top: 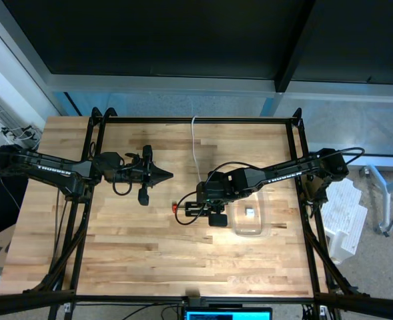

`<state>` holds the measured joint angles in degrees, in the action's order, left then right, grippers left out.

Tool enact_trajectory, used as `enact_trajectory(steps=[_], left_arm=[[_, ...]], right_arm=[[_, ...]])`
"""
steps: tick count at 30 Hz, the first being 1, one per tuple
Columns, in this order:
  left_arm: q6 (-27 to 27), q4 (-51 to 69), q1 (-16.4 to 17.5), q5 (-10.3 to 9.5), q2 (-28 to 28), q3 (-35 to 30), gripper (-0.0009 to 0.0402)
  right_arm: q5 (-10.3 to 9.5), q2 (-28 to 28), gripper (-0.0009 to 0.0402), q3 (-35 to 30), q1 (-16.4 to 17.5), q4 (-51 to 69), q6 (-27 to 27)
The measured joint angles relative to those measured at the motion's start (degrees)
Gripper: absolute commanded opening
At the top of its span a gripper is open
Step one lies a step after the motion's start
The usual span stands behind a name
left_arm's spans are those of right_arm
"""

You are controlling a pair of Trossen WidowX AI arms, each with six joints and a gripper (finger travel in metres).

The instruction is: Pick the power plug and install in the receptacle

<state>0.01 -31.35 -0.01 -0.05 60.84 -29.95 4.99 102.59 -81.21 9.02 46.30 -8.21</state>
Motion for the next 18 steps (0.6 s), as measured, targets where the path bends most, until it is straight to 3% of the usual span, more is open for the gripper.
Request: enact_trajectory(steps=[18], left_arm=[[0.0, 0.0, 0.0, 0.02, 0.0, 0.0, 0.0]], right_arm=[[-0.04, -0.3, 0.0, 5.1, -0.1, -5.6, -0.2]])
